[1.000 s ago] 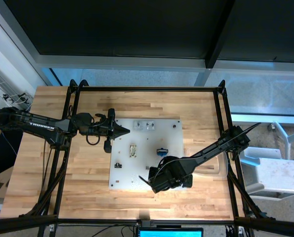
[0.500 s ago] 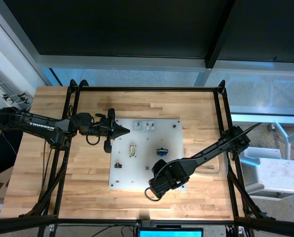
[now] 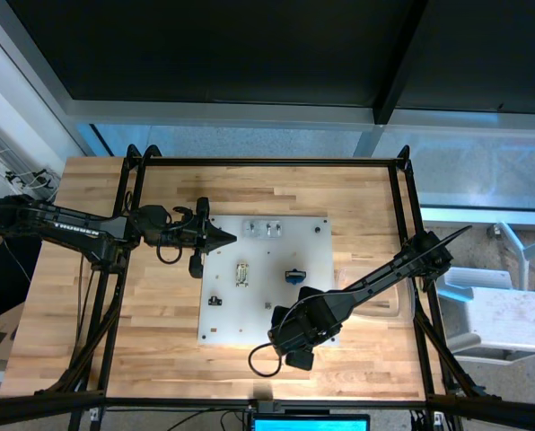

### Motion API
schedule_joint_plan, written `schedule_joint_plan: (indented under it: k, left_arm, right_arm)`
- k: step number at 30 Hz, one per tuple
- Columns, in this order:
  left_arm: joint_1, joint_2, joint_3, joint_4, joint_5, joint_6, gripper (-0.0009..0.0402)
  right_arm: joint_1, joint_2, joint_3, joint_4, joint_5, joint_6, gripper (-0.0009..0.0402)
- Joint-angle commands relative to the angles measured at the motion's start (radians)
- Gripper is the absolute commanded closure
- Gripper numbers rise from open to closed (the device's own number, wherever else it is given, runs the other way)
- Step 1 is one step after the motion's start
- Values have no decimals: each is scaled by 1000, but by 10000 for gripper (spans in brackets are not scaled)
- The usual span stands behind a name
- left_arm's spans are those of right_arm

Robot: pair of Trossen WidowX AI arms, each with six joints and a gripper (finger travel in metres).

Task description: Pick the M12 fastener and fasten on the M12 threads

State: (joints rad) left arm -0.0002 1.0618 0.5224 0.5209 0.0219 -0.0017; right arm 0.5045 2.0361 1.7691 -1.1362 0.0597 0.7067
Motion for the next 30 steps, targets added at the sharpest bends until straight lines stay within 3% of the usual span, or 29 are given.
schedule_joint_plan:
  k: [1,6,14,16,22,26,30]
  left_arm:
    - [0,0,0,0,0,0,393]
    - [0,0,0,0,0,0,393]
    - [0,0,0,0,0,0,393]
    - [0,0,0,0,0,0,393]
    - [0,0,0,0,0,0,393]
    - [0,0,0,0,0,0,393]
    - [0,0,0,0,0,0,393]
  right_arm:
    - [-1,2,-2,2,0,-82,229]
    - [-1,1,-27,6,1,-130,250]
    - [1,2,-75,45,0,-205,399]
    - [0,1,-85,56,1,-219,384]
    - [-16,1,-120,92,4,-253,393]
    - [-22,1,-143,101,52,-281,394]
    - [-23,0,-165,120,55,-297,393]
